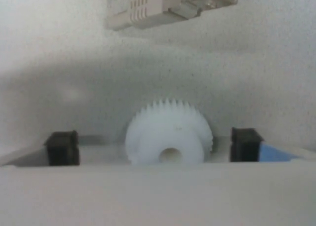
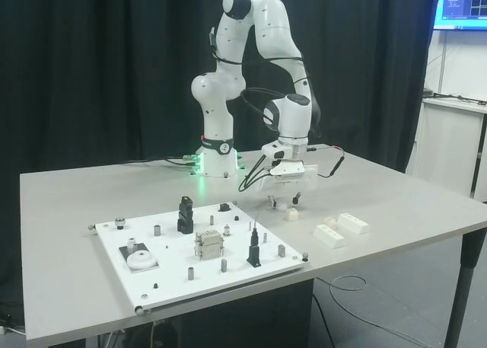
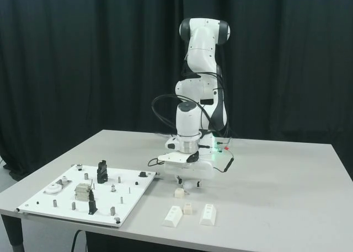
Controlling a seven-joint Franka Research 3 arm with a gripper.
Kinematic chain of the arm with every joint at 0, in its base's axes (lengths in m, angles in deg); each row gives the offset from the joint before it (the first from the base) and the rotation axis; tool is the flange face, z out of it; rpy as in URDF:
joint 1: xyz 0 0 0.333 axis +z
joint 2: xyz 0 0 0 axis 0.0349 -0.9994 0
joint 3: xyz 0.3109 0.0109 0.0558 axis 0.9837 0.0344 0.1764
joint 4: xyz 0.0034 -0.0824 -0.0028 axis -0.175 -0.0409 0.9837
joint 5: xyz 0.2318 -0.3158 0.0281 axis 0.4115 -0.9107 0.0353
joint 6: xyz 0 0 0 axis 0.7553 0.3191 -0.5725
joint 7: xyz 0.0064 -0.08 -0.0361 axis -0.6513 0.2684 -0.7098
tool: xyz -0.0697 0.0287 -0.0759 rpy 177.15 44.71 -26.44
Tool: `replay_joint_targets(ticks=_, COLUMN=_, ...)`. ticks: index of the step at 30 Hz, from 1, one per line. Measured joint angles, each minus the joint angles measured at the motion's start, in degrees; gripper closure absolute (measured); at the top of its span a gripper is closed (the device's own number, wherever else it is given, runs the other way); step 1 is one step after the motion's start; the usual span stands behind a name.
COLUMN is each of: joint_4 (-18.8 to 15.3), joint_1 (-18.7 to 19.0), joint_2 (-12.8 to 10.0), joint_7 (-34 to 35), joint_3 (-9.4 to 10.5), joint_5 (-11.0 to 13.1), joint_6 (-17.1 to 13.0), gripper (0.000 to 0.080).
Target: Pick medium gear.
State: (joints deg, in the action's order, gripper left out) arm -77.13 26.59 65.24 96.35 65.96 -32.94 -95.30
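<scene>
A grey table stands before black curtains, with the white arm bolted near its far edge and a green light glowing at the arm's base. In the first room view the arm bends down toward the middle of the frame, and its gripper hangs low over the tabletop just right of centre. In the wrist view the two black fingertips appear at lower left and lower right of the frame, set apart, with the white medium gear between them at lower centre; gaps remain on both sides of the gear, so the jaws stand open and grip nothing. The gear lies flat on the table, teeth around its rim and a round bore at its hub. At the top of the wrist frame lies a cable plug, well apart from the gear.

In the second room view the gear sits just below the gripper, slightly left of the frame's centre. A white assembly board occupies the lower left of the first room view, carrying small pegs, black fixtures and a white round part near its left side. Three white blocks lie near the table's front edge, at lower centre of the second room view.
</scene>
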Motion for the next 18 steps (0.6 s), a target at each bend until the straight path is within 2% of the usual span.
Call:
replay_joint_targets(ticks=1, joint_4=0.00, joint_1=-0.04, joint_2=0.00, joint_7=0.00, joint_3=0.00, joint_5=0.00, joint_6=0.00, gripper=0.0112)
replay_joint_targets(ticks=9, joint_4=0.00, joint_1=-0.31, joint_2=-0.01, joint_7=0.00, joint_3=0.00, joint_5=0.00, joint_6=0.00, gripper=0.0112)
replay_joint_targets(ticks=10, joint_4=0.00, joint_1=-0.34, joint_2=-0.01, joint_7=0.00, joint_3=0.00, joint_5=0.00, joint_6=0.00, gripper=0.0438)
replay_joint_targets(ticks=15, joint_4=0.02, joint_1=-0.45, joint_2=-0.01, joint_7=0.00, joint_3=0.00, joint_5=0.00, joint_6=0.00, gripper=0.0438)
replay_joint_targets(ticks=16, joint_4=0.02, joint_1=-0.47, joint_2=-0.02, joint_7=0.00, joint_3=0.00, joint_5=0.00, joint_6=0.00, gripper=0.0520)
replay_joint_targets(ticks=18, joint_4=0.03, joint_1=-0.49, joint_2=-0.02, joint_7=0.00, joint_3=0.00, joint_5=0.00, joint_6=-0.02, gripper=0.0520)
